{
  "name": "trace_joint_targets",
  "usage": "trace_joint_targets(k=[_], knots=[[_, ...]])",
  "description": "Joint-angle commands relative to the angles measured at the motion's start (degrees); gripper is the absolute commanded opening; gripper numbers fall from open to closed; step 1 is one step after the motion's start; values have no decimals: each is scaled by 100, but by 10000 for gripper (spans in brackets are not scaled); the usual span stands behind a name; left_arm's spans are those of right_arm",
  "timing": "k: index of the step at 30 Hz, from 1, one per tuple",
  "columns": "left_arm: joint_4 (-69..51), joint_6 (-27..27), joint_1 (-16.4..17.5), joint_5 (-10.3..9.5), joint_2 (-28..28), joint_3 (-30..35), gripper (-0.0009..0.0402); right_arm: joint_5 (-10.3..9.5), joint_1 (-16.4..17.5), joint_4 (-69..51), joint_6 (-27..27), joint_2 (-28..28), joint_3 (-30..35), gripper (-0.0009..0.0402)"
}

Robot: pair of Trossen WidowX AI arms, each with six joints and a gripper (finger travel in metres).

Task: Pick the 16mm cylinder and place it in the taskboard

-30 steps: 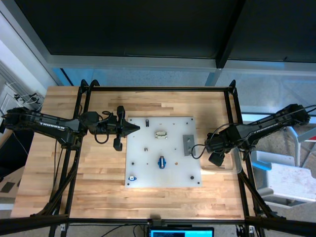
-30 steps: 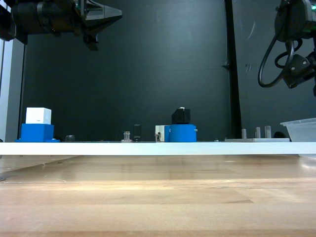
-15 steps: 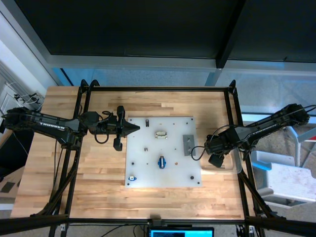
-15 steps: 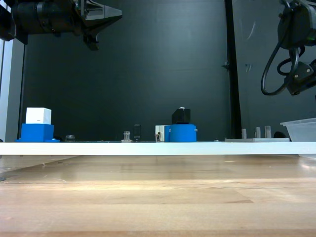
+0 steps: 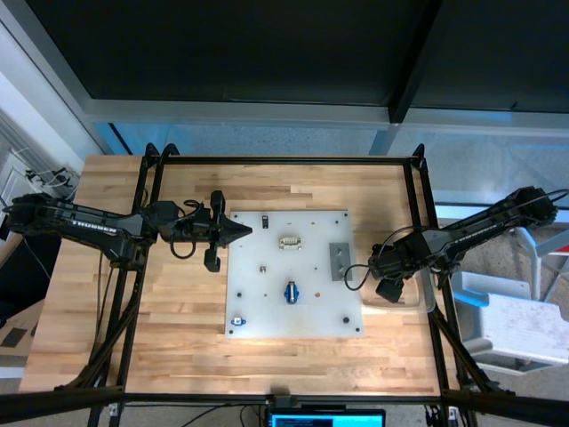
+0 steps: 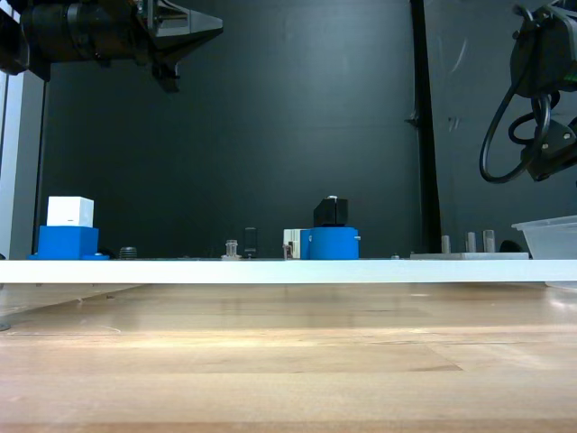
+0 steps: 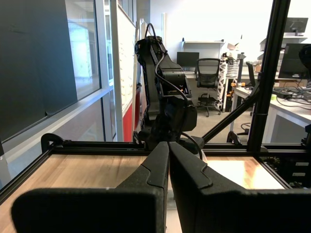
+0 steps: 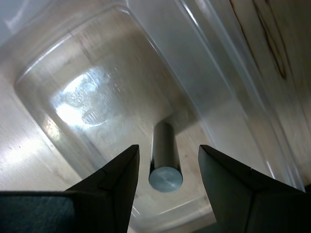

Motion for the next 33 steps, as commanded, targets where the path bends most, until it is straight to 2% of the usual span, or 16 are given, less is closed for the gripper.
trace_joint_targets(k=[1,8,13,25,33], knots=[[2,0,2,0,0,2,0,17,4,0,4,0,2,152],[2,0,2,0,0,2,0,2,7,7,-35,0,2,94],[2,2,0,2,0,2,0,-7,9,7,-37,0,2,67],[2,0,2,0,0,2,0,-9,11,11,-37,0,9,36],[2,2,0,0,0,2,0,-31,20,-7,-37,-2,74,30]])
